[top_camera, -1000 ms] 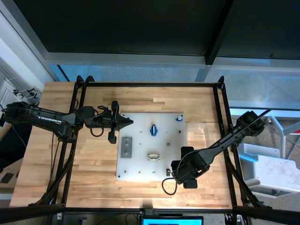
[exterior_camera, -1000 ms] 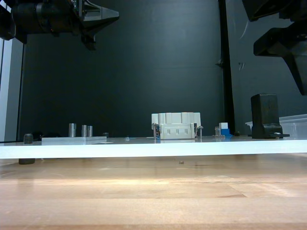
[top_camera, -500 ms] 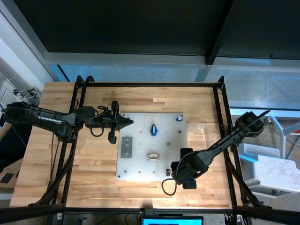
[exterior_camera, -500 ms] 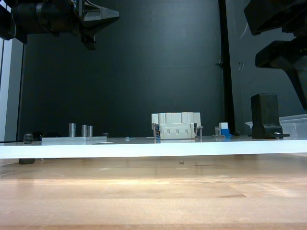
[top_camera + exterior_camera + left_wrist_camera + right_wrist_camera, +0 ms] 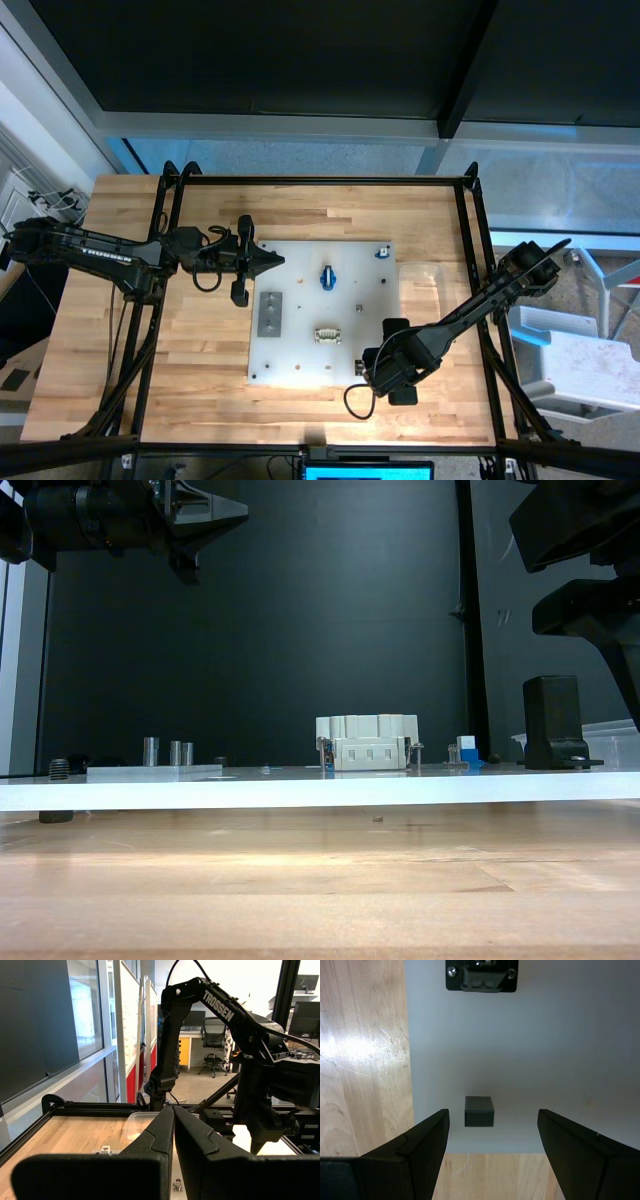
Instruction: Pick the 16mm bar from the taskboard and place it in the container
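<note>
The white taskboard (image 5: 300, 350) lies mid-table. Short silvery pegs (image 5: 176, 752) stand up from its grey block (image 5: 271, 312); which one is the 16mm bar I cannot tell. The clear container (image 5: 424, 284) sits just off the board's right edge. My right gripper (image 5: 385, 368) hangs open over the board's near-right corner, pointing down. In the right wrist view its fingers (image 5: 427, 1147) stand either side of a small black block (image 5: 479, 1111), above it and not touching. My left gripper (image 5: 266, 260) is shut and empty, held high over the board's far-left corner.
A blue knob (image 5: 328, 277), a beige connector (image 5: 327, 335) and an upright black part (image 5: 552, 723) stand on the board. A black screwed fitting (image 5: 481, 974) lies beyond the small block. Black frame rails (image 5: 470, 260) border the table.
My right gripper has shifted slightly toward the table's near edge and come down a little. The left arm has not moved.
</note>
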